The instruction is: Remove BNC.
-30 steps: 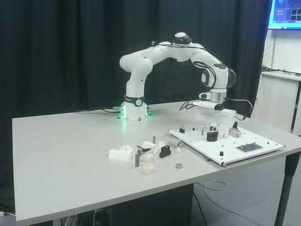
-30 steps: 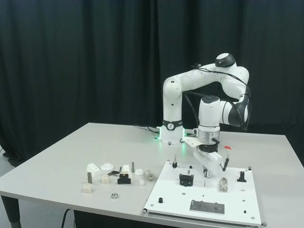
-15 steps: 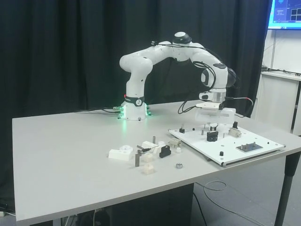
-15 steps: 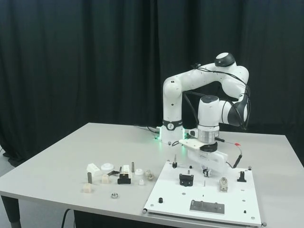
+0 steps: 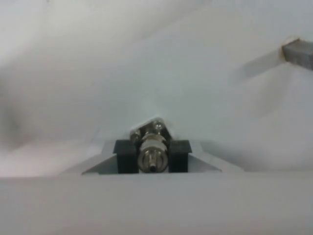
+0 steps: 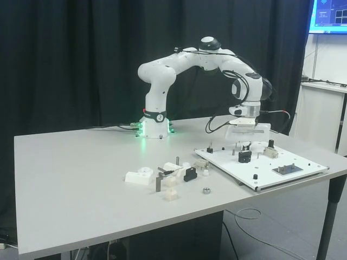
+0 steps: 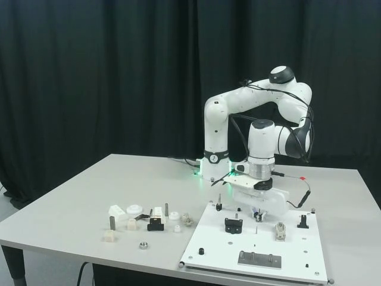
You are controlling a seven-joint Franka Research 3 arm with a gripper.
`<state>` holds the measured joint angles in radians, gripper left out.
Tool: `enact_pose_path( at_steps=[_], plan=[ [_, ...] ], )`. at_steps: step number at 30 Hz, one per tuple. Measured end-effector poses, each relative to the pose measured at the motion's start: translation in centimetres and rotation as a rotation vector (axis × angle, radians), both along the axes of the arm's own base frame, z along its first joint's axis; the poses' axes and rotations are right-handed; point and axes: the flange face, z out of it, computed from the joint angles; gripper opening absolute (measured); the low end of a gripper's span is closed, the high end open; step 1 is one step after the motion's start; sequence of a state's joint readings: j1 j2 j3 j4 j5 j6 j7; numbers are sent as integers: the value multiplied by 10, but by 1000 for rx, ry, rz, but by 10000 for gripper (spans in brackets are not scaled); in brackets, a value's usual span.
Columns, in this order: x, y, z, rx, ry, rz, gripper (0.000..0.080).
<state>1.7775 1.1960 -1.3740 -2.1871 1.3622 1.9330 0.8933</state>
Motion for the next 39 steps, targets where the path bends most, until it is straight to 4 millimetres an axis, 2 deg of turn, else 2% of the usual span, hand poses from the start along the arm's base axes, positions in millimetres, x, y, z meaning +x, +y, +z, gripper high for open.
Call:
enact_pose_path(
  at_steps=[39],
  plan=[
    [-2,0,2,-6,-8,453,125]
  ],
)
